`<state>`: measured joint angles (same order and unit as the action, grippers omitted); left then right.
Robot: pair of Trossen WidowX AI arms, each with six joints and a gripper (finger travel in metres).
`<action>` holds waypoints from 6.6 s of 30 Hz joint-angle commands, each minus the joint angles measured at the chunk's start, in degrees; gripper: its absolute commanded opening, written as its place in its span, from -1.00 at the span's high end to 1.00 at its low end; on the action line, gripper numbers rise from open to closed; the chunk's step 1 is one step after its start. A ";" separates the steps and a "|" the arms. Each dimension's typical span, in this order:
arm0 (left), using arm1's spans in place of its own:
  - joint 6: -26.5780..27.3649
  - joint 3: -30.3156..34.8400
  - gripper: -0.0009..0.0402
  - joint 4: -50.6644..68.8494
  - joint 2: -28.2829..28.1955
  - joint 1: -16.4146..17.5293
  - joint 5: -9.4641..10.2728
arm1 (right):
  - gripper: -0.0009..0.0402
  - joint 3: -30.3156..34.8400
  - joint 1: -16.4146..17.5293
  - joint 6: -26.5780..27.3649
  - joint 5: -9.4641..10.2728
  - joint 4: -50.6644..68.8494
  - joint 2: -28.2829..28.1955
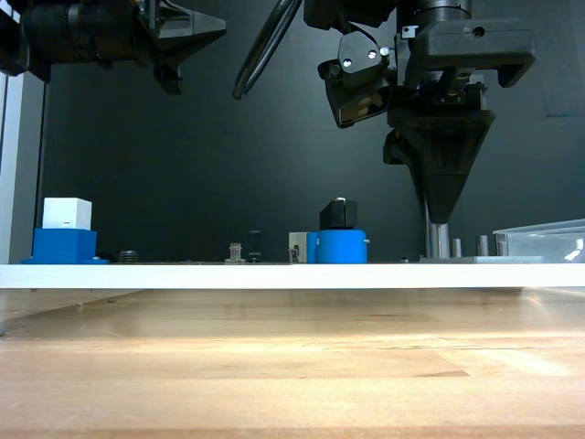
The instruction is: Pick the 16mm cylinder and place it in the taskboard
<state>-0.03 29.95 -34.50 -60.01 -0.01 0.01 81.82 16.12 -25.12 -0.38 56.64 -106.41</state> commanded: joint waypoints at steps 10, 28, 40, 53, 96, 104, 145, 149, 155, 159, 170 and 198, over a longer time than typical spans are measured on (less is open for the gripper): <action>0.00 0.00 0.96 -0.02 0.00 0.02 -0.02 | 0.80 -0.04 0.17 -0.55 0.22 0.02 0.00; 0.00 0.00 0.96 -0.02 0.00 0.00 0.00 | 0.80 -1.18 0.13 -0.55 -0.07 -1.29 0.00; -0.02 0.00 0.96 -0.02 0.00 0.02 0.00 | 0.80 -1.18 0.15 -0.57 -0.02 -1.77 0.00; -0.02 0.00 0.96 -0.02 0.00 0.00 0.00 | 0.80 -3.32 0.17 -1.07 -0.04 -4.26 0.00; 0.00 0.00 0.96 -0.02 0.00 0.00 0.00 | 0.41 -4.48 0.26 -1.44 0.00 -5.99 0.00; -0.02 0.00 0.96 -0.02 0.00 0.02 -0.02 | 0.29 -4.48 0.26 -1.44 0.00 -5.90 0.00; -0.02 0.00 0.96 -0.02 0.00 0.00 -0.02 | 0.28 -3.89 0.28 -1.40 -0.11 0.31 11.19; 0.00 0.00 0.96 -0.02 0.00 0.02 0.00 | 0.28 -3.89 0.28 -1.42 -0.07 0.28 11.19; -0.02 0.00 0.96 -0.02 0.00 0.00 0.00 | 0.28 -3.89 0.26 -1.42 -0.04 0.31 11.19; -0.02 0.00 0.96 -0.02 0.00 0.00 0.00 | 0.28 -3.89 0.28 -1.42 -0.04 0.33 11.19; -0.02 0.00 0.96 -0.02 0.00 0.00 -0.02 | 0.28 -3.89 0.28 -1.42 -0.04 0.33 11.19; 0.00 0.00 0.96 -0.02 0.00 0.02 -0.02 | 0.28 -3.89 0.26 -1.40 -0.04 0.24 11.19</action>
<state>-0.03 29.93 -34.50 -60.01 -0.01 0.01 77.93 16.38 -26.52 -0.40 56.93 -95.18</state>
